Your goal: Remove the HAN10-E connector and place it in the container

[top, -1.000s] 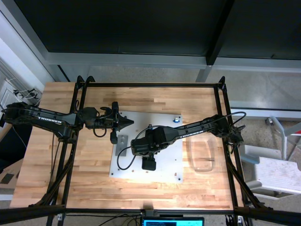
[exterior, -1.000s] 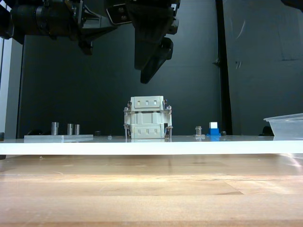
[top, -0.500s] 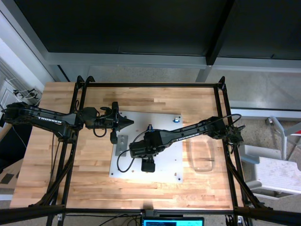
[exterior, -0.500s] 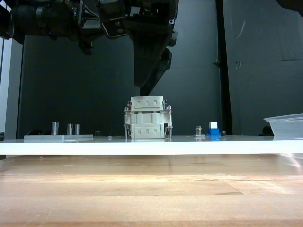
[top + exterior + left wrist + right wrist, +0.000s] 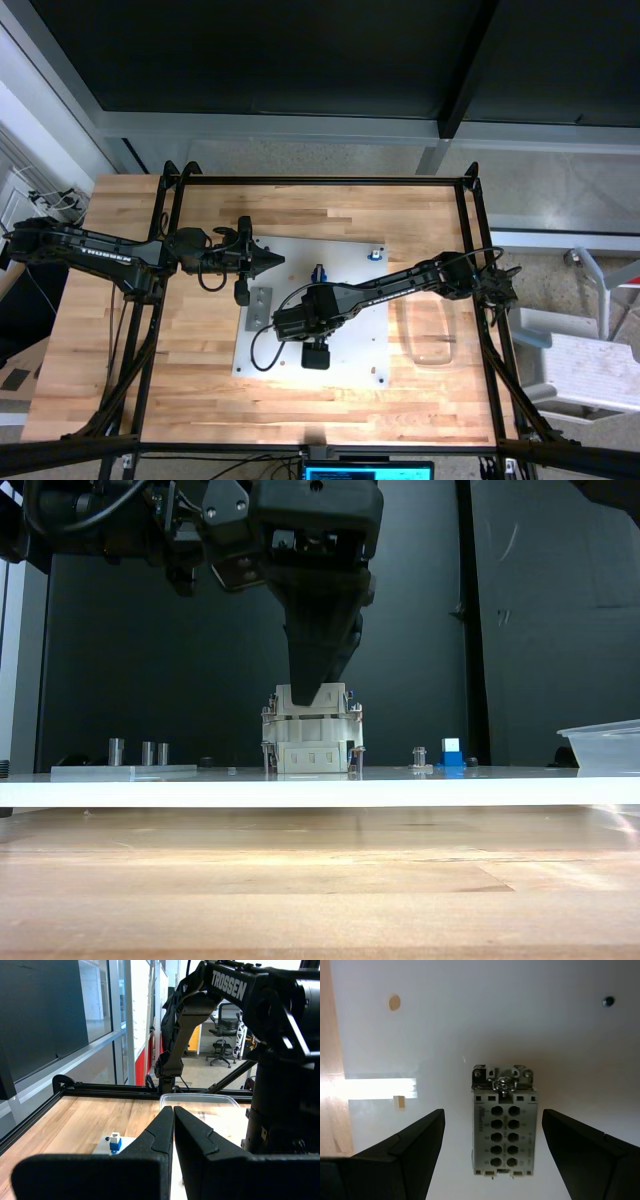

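Board point(image 5: 365, 345): one connector point(image 5: 503, 1132) (two pincers point(image 5: 173, 1110) point(image 5: 308, 685) above).

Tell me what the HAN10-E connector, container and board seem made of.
The HAN10-E connector: matte light-grey moulded plastic, likely, with a shiny metal screw. The container: clear glossy plastic, see-through. The board: smooth white sheet, material unclear. The right end effector, open, straddles the connector; the left end effector, shut, hovers over the board's left edge.

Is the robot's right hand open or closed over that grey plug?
Open: right hand's fingers flank the plug, wide apart, not touching it. The left hand, shut, hovers over the board's far left corner.
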Available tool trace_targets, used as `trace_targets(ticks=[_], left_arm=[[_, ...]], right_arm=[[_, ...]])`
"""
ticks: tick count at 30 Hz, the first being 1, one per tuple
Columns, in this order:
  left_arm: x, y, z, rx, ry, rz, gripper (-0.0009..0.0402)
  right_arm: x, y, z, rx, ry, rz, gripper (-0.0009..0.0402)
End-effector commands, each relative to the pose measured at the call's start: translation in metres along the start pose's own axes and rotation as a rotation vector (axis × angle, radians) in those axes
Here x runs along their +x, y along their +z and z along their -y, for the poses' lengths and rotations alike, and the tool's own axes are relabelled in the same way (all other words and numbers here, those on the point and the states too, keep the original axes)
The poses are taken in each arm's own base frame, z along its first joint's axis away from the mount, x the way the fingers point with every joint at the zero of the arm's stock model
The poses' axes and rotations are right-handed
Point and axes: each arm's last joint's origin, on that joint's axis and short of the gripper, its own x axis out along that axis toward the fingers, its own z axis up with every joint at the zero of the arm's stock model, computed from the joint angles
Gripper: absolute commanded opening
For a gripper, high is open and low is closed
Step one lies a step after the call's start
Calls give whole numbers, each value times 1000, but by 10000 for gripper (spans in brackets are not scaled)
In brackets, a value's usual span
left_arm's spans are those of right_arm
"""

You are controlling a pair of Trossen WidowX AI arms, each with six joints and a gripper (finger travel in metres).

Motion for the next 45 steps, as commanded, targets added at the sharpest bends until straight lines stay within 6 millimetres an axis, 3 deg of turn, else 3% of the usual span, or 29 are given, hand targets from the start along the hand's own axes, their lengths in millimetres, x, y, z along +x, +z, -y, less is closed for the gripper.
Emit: trace_targets(ticks=[1,12,34,45], left_arm=[[0,0,0,0,0,1,0],[0,0,0,0,0,0,0],[0,0,0,0,0,0,0],[0,0,0,0,0,0,0]], right_arm=[[3,0,0,-2,-3,-10,265],[3,0,0,-1,-3,-9,218],[-2,0,1,-26,1,5,15],[-19,-2,2,-25,7,26,3]])
